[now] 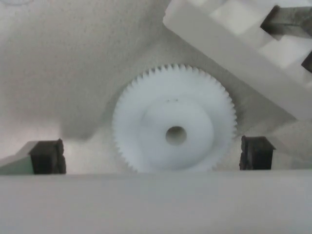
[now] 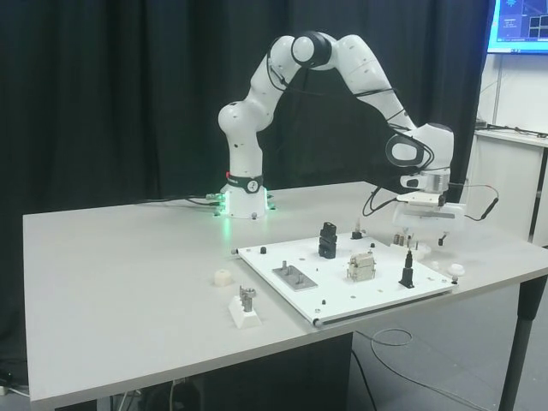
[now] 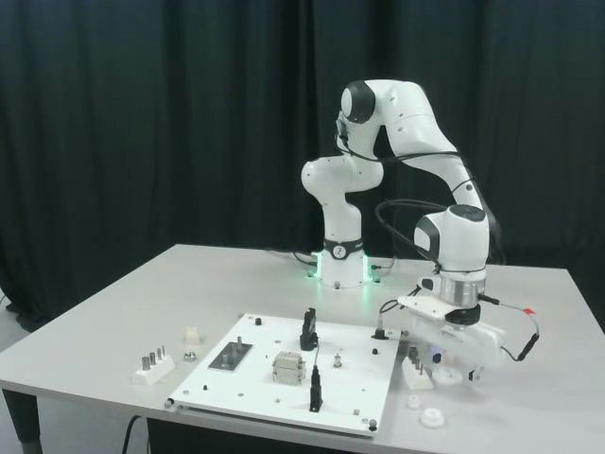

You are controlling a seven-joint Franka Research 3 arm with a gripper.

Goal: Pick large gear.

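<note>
The large gear (image 1: pixel 174 118) is white, toothed all round, with a raised hub and a small centre hole. It lies flat on the grey table. My gripper (image 1: pixel 151 155) is open and straddles it, one black fingertip (image 1: pixel 47 157) well off one side and the other fingertip (image 1: pixel 256 152) close to the teeth on the opposite side. Neither pad touches the gear. In the room views my gripper (image 2: pixel 419 243) (image 3: pixel 440 367) hangs low over the table just off the right end of the white board, and the hand hides the gear there.
A white slotted block (image 1: pixel 243 53) lies close beside the gear. The white assembly board (image 2: pixel 282 257) (image 3: pixel 274 388) carries black and grey fixtures. Two small white parts (image 3: pixel 423 410) lie near the table's front edge. A white stand with pegs (image 3: pixel 153 365) sits left of the board.
</note>
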